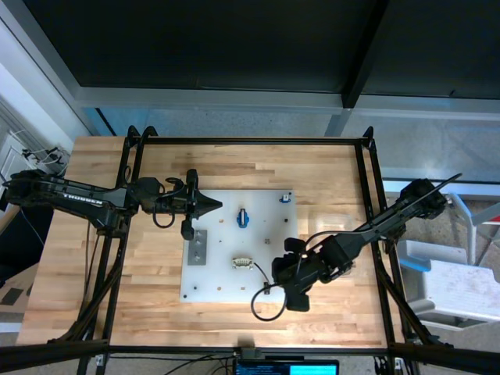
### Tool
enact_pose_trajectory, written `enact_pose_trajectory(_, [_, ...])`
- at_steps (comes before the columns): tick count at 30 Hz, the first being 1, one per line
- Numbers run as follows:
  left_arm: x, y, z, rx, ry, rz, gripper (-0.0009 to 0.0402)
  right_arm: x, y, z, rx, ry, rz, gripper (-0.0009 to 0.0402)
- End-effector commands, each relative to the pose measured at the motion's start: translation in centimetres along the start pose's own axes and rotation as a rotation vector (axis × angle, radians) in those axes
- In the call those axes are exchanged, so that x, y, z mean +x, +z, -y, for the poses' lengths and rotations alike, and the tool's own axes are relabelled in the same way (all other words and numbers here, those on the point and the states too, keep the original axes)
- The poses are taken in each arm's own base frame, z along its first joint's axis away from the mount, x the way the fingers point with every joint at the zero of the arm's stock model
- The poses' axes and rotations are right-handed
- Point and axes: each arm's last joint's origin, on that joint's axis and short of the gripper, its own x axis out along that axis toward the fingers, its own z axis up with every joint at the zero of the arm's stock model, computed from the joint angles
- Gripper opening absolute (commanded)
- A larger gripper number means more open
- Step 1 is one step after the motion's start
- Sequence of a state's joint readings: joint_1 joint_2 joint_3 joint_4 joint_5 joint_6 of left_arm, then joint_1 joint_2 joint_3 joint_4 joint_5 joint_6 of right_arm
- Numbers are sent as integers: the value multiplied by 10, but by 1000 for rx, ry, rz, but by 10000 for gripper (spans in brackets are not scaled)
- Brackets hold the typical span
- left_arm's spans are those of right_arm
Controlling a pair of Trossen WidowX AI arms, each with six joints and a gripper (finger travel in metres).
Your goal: Remove the USB connector from the USB hub and place in the container
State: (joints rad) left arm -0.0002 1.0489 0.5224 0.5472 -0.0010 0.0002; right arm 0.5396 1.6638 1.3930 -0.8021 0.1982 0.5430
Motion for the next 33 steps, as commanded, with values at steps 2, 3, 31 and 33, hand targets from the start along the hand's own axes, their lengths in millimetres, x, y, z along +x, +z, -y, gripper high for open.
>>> enact_pose_trajectory(2, [0,0,0,0,0,0,1,5,5,-5,-6,-2,-1,165])
enact_pose_trajectory(3, [0,0,0,0,0,0,1,6,6,-5,-5,-3,-3,165])
enact_pose_trajectory(31, [0,0,0,0,0,0,1,46,8,-14,1,-5,-9,161])
enact_pose_trajectory(33, [0,0,0,0,0,0,1,48,9,-14,3,-5,-9,153])
